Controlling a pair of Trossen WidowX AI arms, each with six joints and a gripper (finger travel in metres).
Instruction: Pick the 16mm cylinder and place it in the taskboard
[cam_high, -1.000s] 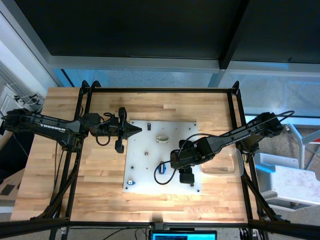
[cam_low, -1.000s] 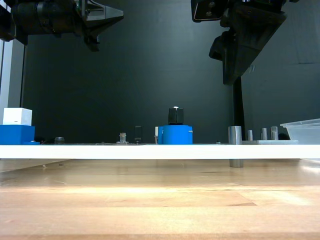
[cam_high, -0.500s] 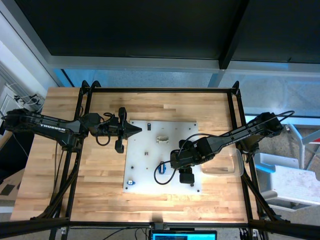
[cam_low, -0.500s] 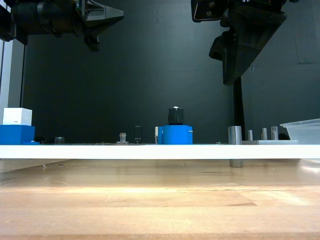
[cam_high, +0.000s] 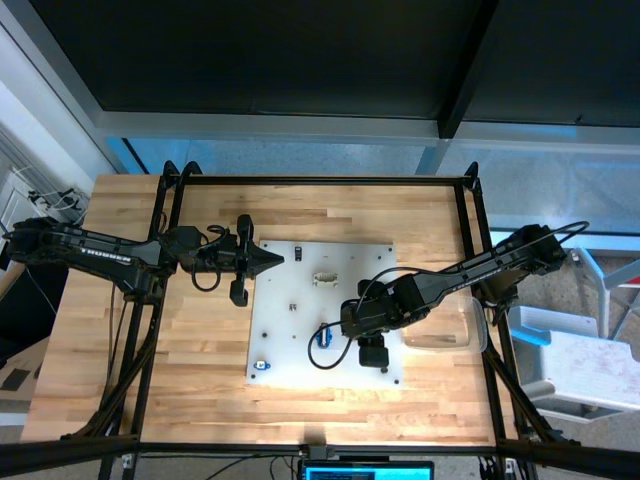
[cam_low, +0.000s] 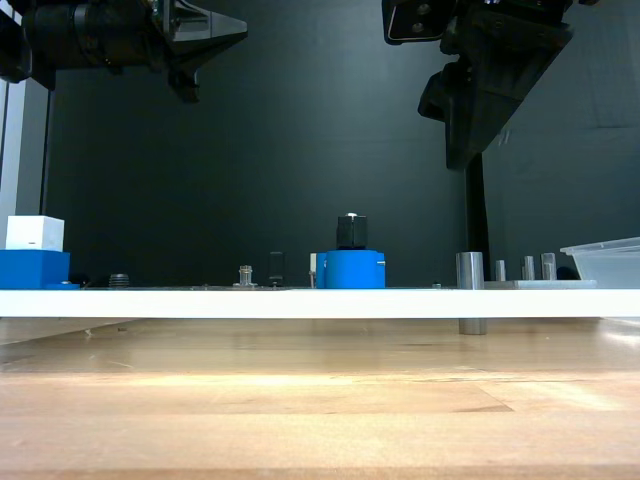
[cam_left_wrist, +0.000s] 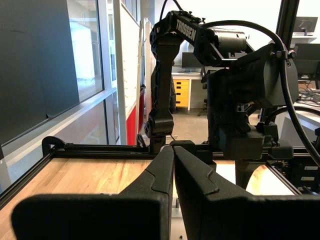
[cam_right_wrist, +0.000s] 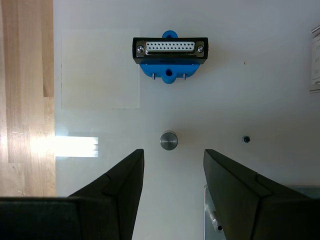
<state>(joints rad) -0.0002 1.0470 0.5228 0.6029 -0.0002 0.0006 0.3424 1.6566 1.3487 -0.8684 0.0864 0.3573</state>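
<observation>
Taskboard (cam_high: 300, 350), high view: left gripper (cam_high: 270, 258) at its 10 o'clock edge; right gripper (cam_high: 352, 320) over it, 3 o'clock of centre. Low view: cylinder (cam_low: 470, 270) stands upright in taskboard, right gripper at its 12 o'clock, well apart. Left wrist: fingers (cam_left_wrist: 160, 175) pressed together. Right wrist: fingers spread, cylinder below the gap, untouched.

White "TROSSEN" lettering on the right arm (cam_left_wrist: 172, 35) and along the left arm (cam_high: 100, 252).
</observation>
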